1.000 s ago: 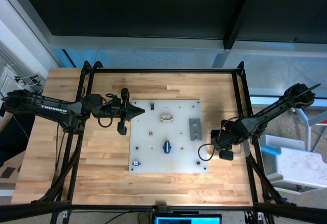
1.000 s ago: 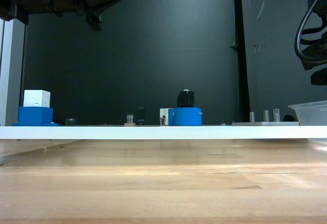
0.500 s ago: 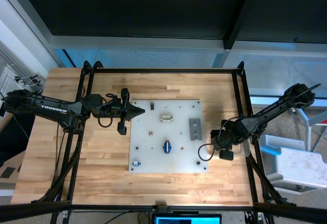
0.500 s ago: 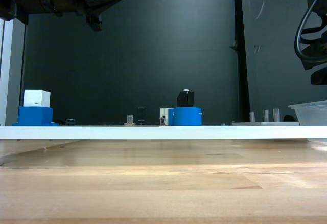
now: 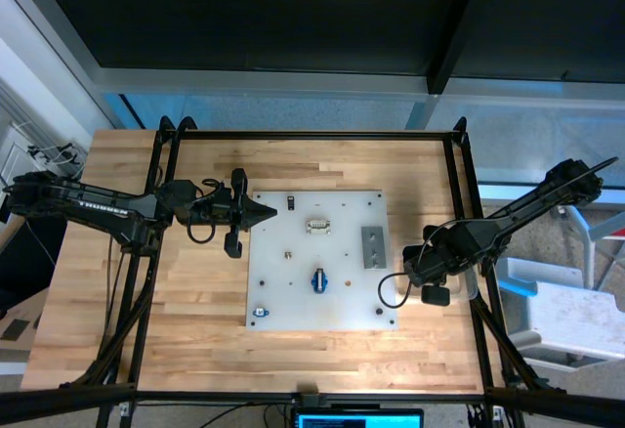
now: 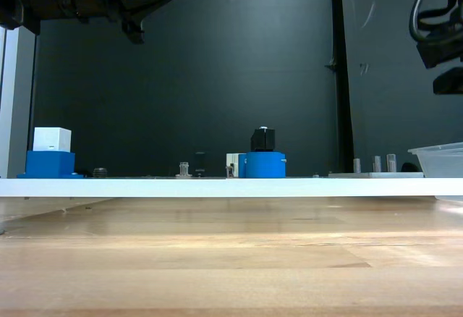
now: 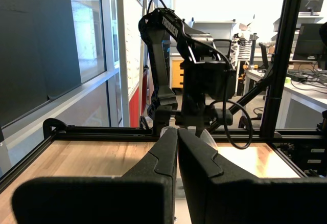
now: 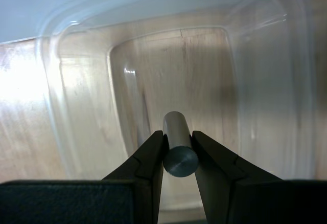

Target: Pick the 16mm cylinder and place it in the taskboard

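Your right pincer (image 8: 178,135) is clamped on the 16mm cylinder (image 8: 178,148), one finger against each side of it. The grey peg runs along the line of the fingers, with its flat round end turned toward the wrist camera. Below it is the clear plastic tray (image 8: 82,106), and the wood of the counter (image 5: 195,301) shows through the tray's floor. In the low view that pincer hangs well above the tray's rim (the peg itself is hidden there), so the cylinder is held in the air over the tray and is not lying in it. From above, the tray sits on the counter just beside the right edge of the taskboard (image 5: 293,291).

On the white taskboard you can see the blue connector (image 5: 319,279) near the middle, the grey metal block (image 5: 372,246) toward the right edge and the silver socket (image 5: 316,225) farther back. A small blue-and-white piece (image 5: 259,312) sits at the near left corner.

Your left pincer (image 7: 177,134) has its fingers pressed together with nothing between them. It hangs high over the taskboard's far left corner and points inward, well apart from everything on the board.
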{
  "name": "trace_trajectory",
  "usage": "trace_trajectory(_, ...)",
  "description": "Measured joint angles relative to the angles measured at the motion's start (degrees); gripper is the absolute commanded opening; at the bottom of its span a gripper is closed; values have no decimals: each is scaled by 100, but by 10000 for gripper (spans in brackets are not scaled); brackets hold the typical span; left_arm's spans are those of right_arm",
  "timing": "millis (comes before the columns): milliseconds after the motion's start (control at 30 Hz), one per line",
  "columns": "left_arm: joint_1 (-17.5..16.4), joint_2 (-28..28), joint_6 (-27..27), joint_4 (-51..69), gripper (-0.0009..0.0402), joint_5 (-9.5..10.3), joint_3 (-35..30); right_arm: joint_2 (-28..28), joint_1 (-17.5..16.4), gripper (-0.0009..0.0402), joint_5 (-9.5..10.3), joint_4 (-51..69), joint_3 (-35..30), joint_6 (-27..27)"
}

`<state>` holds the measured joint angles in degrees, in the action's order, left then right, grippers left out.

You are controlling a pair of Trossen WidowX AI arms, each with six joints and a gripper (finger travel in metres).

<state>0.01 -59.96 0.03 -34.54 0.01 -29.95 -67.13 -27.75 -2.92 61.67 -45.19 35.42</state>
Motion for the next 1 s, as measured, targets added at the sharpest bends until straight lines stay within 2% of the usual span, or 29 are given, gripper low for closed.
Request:
trace_trajectory(433, 0, -2, 0, -2, 0, 0, 2, 0, 13, 18, -7, 389, -686, -26)
trace_trajectory(1000, 0, -2, 0, 0, 0, 0, 2, -153, 155, 18, -7, 385, -839, -170)
